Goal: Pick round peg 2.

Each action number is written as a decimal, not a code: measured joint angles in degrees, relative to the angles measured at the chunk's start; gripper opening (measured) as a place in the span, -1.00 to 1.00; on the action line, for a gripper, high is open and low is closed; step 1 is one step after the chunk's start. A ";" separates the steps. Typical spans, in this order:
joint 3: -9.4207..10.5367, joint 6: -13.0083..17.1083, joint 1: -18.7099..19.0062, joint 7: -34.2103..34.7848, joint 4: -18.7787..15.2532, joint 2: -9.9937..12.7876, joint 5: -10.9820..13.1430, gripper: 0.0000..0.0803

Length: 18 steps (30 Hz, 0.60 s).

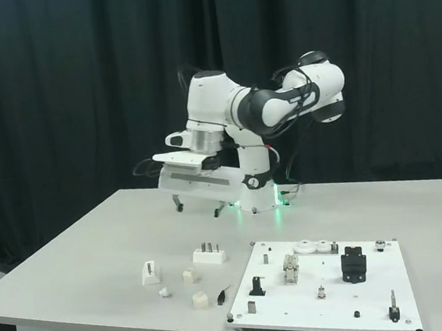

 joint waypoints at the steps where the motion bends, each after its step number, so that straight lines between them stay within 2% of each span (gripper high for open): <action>1: 0.04 0.00 -0.55 -0.58 0.08 0.12 0.00 0.99; 11: 1.31 -0.31 -6.67 -10.01 1.02 0.45 0.02 0.99; 18: 2.18 -2.80 -11.40 -16.15 2.37 0.47 0.49 0.99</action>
